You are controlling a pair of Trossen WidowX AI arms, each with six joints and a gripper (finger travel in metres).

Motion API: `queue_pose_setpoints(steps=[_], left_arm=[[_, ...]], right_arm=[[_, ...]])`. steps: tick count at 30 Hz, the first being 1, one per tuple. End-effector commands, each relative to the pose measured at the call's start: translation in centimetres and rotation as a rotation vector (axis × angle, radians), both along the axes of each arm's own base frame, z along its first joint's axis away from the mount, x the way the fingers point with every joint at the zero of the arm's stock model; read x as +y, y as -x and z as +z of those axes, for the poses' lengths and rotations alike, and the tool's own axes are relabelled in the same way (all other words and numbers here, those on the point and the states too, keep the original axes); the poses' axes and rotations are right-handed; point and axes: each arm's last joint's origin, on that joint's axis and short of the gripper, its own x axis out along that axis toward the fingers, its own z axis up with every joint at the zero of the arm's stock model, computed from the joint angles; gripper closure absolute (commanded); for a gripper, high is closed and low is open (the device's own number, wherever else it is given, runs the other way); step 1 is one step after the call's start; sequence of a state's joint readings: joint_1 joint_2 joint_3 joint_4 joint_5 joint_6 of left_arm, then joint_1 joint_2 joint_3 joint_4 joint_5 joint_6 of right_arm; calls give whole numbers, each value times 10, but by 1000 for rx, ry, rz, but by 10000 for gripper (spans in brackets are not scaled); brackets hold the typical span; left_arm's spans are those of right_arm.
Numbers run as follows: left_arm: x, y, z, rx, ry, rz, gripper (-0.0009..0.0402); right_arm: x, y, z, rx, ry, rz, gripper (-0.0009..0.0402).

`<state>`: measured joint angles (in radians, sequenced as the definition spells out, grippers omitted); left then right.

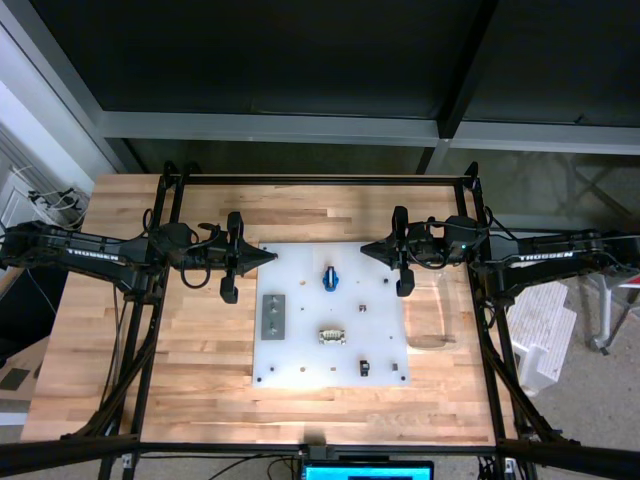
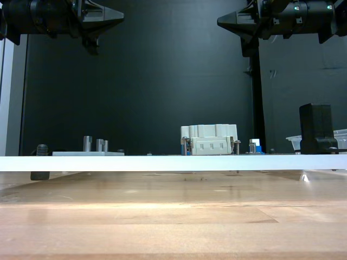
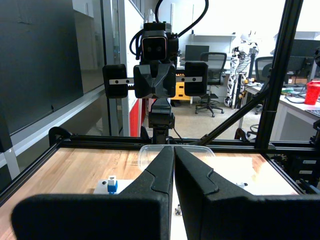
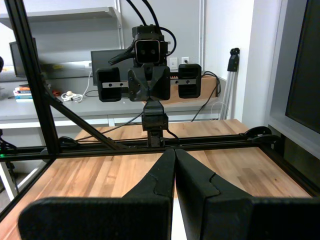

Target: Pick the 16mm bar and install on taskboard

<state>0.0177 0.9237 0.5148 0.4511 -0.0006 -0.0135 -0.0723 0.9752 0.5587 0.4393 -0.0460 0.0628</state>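
Note:
My left gripper (image 1: 270,257) hovers shut over the left edge of the white task board (image 1: 300,360), high above it in the low view (image 2: 120,16). My right gripper (image 1: 366,250) is shut too and hangs over the board's far right part (image 2: 220,21). Nothing sits between either pair of fingers (image 3: 160,175) (image 4: 161,175). A grey block (image 1: 273,318) on the board's left carries short metal pegs (image 2: 87,144). I cannot tell which piece is the 16mm bar, or whether it stands in that block.
On the board are a blue part (image 1: 330,278), a pale connector (image 1: 332,336) and a small black part (image 1: 365,367). A clear container (image 1: 440,315) lies on the wood right of the board. Black frame rails (image 1: 320,181) edge the table.

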Motion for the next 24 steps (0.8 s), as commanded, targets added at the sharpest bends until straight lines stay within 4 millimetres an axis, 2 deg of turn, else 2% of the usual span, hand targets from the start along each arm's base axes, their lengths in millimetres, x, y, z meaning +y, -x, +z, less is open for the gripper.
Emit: queue_pose_setpoints(steps=[1, 24], left_arm=[[0, 0, 0, 0, 0, 0, 393], [0, 0, 0, 0, 0, 0, 393]], right_arm=[[0, 0, 0, 1, 0, -1, 393], [0, 0, -2, 24, -2, 0, 393]])
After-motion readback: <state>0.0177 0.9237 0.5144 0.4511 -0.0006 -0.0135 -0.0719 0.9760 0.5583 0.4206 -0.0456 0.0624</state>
